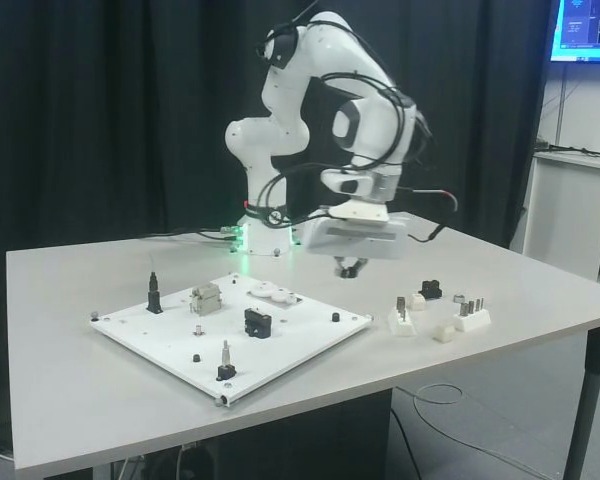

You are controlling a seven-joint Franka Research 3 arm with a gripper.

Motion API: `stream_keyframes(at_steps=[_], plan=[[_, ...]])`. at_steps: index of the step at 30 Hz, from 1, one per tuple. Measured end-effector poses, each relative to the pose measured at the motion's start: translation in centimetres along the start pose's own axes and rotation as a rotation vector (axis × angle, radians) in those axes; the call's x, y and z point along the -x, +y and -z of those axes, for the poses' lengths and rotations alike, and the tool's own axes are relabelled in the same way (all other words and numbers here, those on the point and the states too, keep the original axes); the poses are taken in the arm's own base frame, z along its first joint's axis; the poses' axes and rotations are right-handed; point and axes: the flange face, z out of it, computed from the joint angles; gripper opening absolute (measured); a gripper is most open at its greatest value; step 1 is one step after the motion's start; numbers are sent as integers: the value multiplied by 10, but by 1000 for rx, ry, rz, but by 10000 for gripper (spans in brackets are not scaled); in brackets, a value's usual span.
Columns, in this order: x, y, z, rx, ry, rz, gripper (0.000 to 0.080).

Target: Insert BNC.

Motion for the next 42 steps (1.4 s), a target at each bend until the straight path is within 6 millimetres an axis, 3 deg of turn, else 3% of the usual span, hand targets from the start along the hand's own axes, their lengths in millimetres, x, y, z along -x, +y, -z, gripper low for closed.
stream_keyframes(at_steps=[13, 24, 42], plan=[[-47, 56, -12, -17, 6, -49, 121], [-81, 111, -31, -22, 5, 32, 121], [-114, 200, -68, -99, 13, 248, 121]])
